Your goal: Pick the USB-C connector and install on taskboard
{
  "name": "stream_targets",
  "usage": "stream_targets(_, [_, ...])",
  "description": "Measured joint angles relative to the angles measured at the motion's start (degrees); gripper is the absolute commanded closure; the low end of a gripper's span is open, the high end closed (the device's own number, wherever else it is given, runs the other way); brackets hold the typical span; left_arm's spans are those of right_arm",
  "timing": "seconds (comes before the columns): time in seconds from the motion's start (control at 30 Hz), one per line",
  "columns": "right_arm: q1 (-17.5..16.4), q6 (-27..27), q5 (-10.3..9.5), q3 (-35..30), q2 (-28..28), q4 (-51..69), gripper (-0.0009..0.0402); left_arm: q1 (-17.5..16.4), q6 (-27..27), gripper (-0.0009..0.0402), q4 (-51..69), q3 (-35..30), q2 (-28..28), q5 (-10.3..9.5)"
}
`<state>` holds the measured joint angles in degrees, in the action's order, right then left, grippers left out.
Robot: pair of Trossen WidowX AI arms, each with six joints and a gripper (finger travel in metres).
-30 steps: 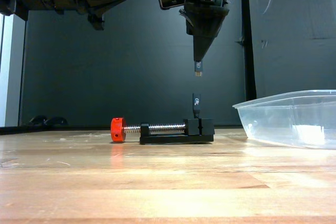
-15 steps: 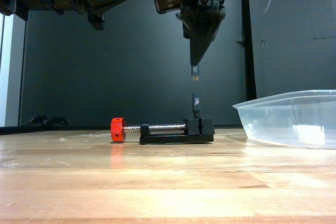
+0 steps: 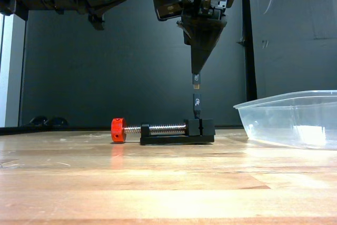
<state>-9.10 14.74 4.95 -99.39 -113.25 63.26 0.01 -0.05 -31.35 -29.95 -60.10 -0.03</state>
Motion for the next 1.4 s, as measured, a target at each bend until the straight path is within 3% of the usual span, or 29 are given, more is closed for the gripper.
stream_targets(1.4, [-0.3, -0.3, 0.07, 0.8, -0.6, -0.8, 0.0393, 0.0, 0.0, 0.0393, 0.0, 0.0, 0.0, 0.0])
